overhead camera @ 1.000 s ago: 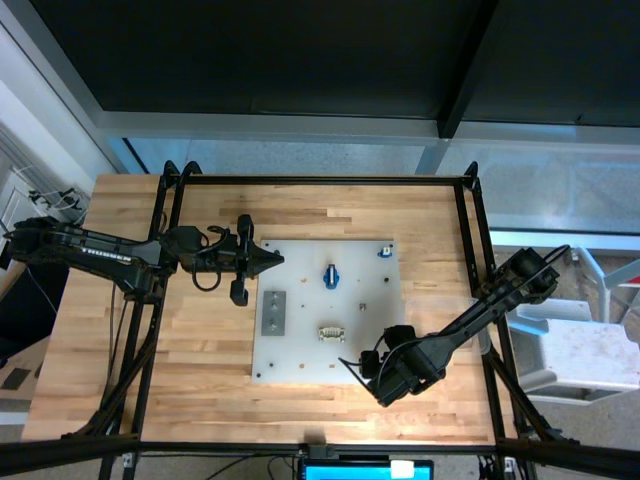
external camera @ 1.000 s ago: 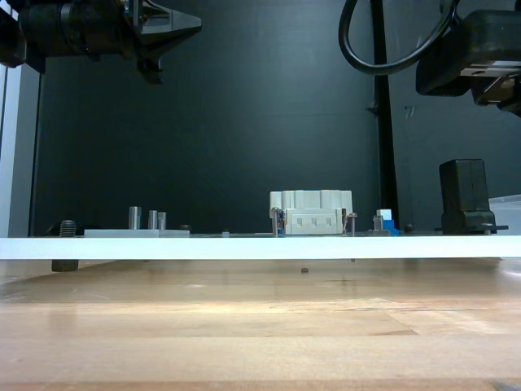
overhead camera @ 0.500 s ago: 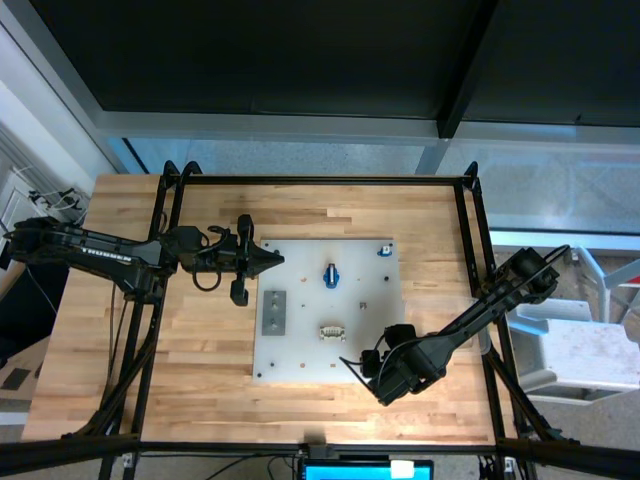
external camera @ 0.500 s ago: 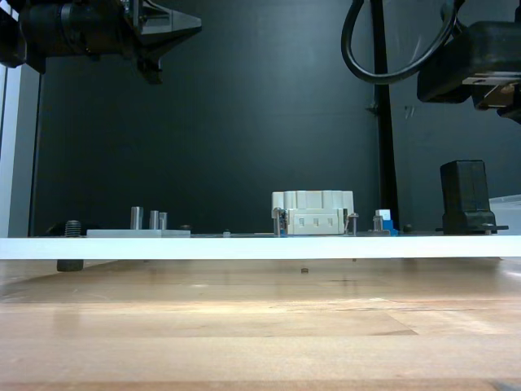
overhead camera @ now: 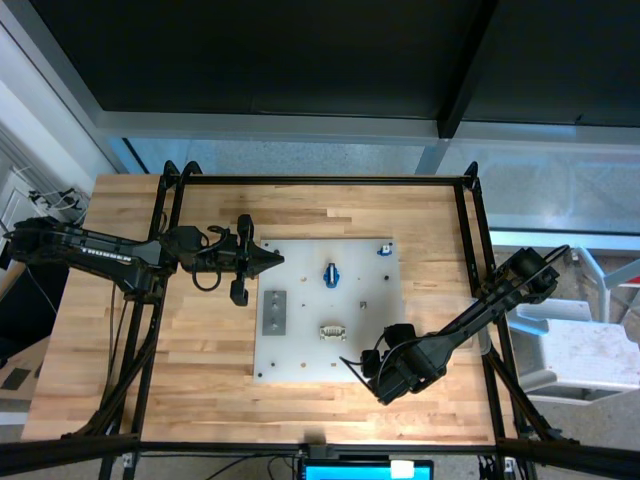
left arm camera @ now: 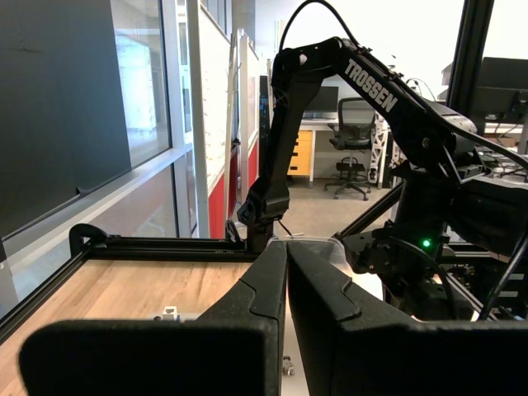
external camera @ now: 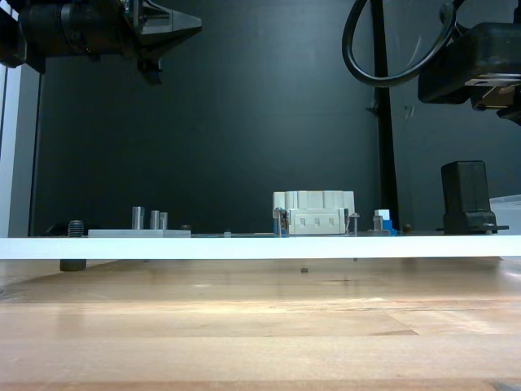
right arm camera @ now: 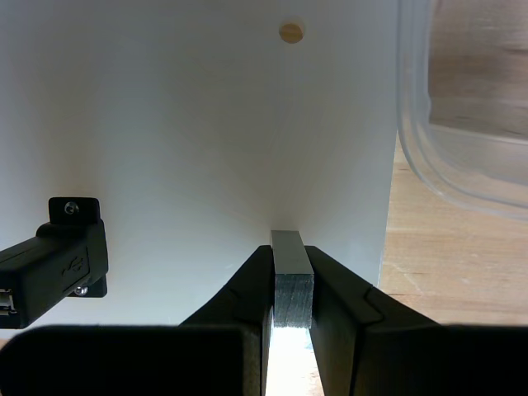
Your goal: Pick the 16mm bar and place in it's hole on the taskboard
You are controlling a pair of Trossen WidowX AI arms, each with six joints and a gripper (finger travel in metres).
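The 16mm bar (right arm camera: 291,285), a short grey metal piece, is held between the fingers of my right gripper (right arm camera: 290,252), clear of any hole. That gripper (overhead camera: 352,367) hangs over the near right corner of the white task board (overhead camera: 300,352), close to its edge. A grey block (overhead camera: 273,312) with bar seats lies on the board's left part, and three short pegs (external camera: 138,218) stand on it. My left gripper (overhead camera: 272,260) hovers high over the board's far left edge, shut with nothing in it (left arm camera: 286,272).
A beige connector (overhead camera: 332,332) and a blue part (overhead camera: 332,275) sit mid-board. A black USB block (right arm camera: 54,256) is fixed near the bar. A clear plastic container (right arm camera: 462,124) lies just past the board's edge. A black upright block (external camera: 466,198) stands at the board's right.
The right gripper with the bar has shifted only very slightly. The left arm has not moved.
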